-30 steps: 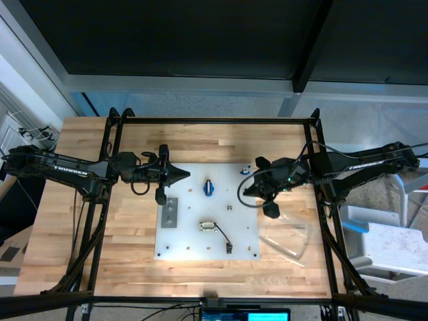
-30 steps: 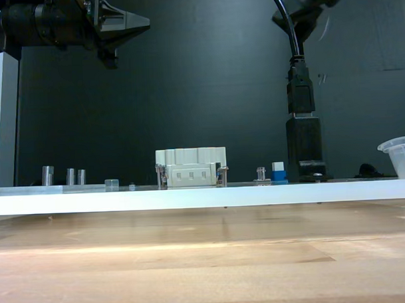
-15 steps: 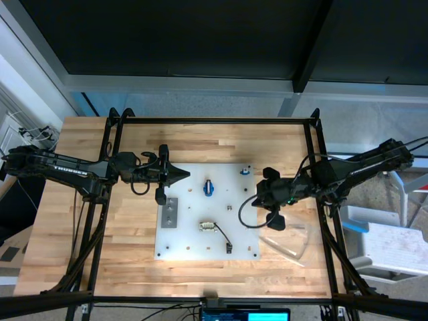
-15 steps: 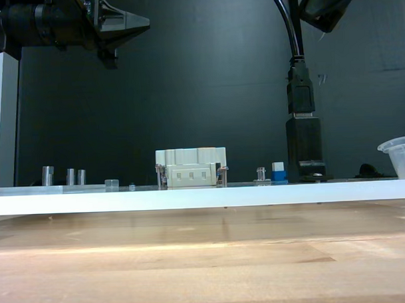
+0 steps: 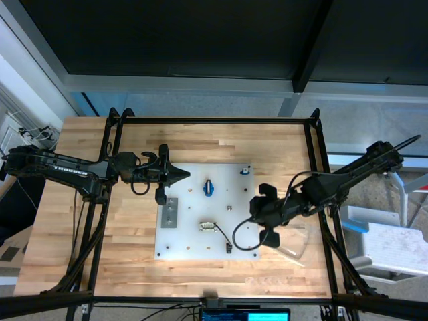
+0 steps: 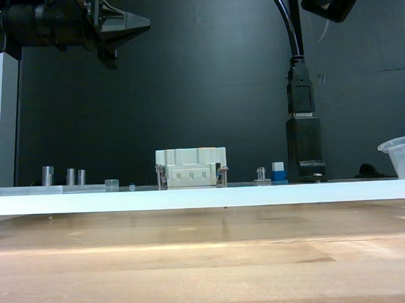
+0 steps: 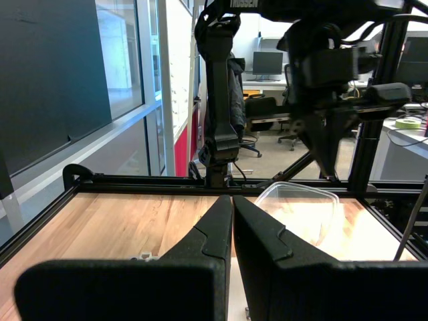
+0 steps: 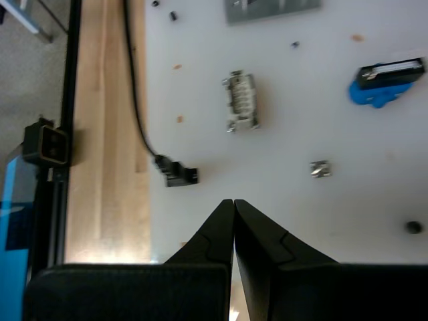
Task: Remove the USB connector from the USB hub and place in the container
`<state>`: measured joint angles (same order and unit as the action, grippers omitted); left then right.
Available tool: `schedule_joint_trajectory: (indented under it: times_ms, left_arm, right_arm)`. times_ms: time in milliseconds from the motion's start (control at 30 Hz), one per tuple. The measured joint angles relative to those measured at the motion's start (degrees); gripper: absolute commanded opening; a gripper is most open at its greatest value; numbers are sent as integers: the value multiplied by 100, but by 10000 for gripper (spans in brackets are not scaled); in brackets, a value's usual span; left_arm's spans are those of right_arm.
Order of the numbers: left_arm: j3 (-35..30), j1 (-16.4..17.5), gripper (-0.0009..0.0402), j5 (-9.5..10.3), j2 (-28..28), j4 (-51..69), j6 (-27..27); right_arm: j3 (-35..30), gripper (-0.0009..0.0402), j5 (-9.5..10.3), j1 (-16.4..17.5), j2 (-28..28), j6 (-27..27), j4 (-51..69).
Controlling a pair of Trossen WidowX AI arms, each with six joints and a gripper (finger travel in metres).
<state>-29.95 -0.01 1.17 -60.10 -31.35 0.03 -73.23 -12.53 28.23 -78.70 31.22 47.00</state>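
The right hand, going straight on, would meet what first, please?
Probably the white board beside the USB connector; the right hand points down over it, the left hand hangs above its far-left corner.

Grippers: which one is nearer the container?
The right gripper, shut, above the board's right edge beside the container. The left gripper, also shut, hangs over the board's far left corner, well away.

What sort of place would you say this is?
Probably a robotics lab: a wooden table carries a white task board, the left end effector hangs above its left part, the right end effector above its right side.
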Motion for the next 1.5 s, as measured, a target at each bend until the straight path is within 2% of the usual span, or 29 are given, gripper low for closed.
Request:
schedule_joint_trajectory:
  times_ms: [300, 500, 667, 800, 1067, 1500]
  left_arm:
    - [0, 0, 1, 0, 0, 0, -2]
    - [2, 0, 1, 0, 0, 0, 0]
    - [0, 0, 1, 0, 0, 0, 0]
    - [0, 0, 1, 0, 0, 0, -2]
    - [0, 0, 1, 0, 0, 2, -2]
    - [0, 0, 1, 0, 0, 0, -2]
  right_arm:
    - [-444, 11, -39, 260, -691, 210, 31]
    - [-702, 76, -157, 339, -1078, 289, 33]
    - [-837, 134, -138, 448, -1344, 295, 22]
    - [-896, 161, -164, 494, -1523, 295, -70]
    - [-896, 165, -297, 551, -1810, 291, -210]
    - [-894, 165, -299, 546, -2284, 236, -629]
